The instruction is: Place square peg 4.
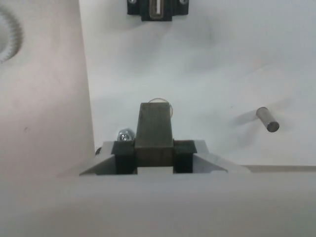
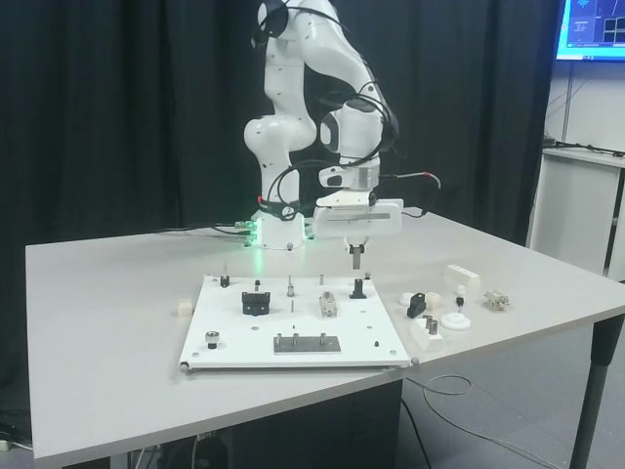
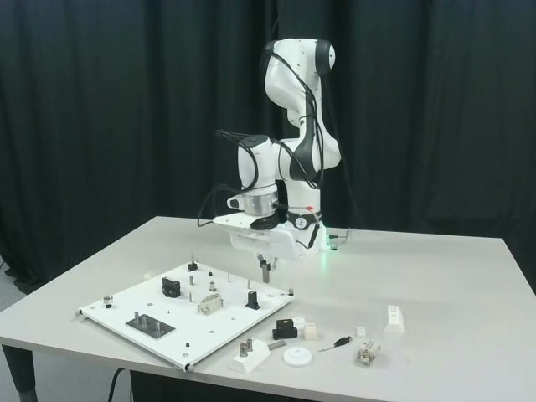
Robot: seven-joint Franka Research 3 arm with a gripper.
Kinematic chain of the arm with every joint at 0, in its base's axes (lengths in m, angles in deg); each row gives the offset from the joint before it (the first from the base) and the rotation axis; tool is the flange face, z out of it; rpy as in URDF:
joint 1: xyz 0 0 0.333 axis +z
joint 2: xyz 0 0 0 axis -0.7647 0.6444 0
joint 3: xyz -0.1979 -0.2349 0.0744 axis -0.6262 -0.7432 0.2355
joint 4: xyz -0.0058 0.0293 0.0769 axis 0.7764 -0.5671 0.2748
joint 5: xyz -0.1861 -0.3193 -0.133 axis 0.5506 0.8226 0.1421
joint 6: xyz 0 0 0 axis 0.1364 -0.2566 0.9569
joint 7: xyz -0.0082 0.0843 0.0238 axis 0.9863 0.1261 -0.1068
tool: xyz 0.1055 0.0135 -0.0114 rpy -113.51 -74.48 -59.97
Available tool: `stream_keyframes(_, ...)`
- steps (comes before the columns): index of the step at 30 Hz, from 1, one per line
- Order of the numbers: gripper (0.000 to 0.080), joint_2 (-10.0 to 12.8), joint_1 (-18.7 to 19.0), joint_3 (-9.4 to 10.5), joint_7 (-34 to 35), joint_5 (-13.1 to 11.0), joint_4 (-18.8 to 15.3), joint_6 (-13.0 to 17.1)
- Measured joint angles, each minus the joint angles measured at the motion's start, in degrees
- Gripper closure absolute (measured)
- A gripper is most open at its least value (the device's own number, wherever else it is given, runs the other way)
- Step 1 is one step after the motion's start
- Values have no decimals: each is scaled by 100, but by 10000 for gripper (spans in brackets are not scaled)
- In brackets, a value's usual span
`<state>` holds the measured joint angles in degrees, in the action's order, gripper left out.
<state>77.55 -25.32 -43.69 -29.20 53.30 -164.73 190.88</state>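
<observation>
— Looking down the wrist view first: hand (image 1: 154, 165) clenched on square peg 4 (image 1: 154, 129), peg pinched upright between the black pads, hanging over the white board (image 1: 207, 64). Could twist in the grip; flat sides then off square to any socket.

— Noted a loose pin (image 1: 267, 119) lying nearby. Might get nudged on descent.

— Moving to the first room view: hand (image 2: 357, 256) above the board's far edge (image 2: 293, 337), peg clear of the surface, just behind a black fixture (image 2: 358, 288). Risk of clipping it.

— Checking the second room view: same hover (image 3: 265, 270), grey counter (image 3: 435, 276) beneath. Target hole not discernible; could jam against a rim if misaligned.
</observation>
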Motion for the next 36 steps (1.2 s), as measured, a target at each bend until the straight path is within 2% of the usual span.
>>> stream_keyframes(6,649,-76,23,47,0,69,8,-14)
stream_keyframes(17,649,-241,172,298,-18,212,19,-65)
stream_keyframes(28,649,-324,435,716,73,220,52,-76)
stream_keyframes(36,649,-324,611,1113,166,223,112,-75)
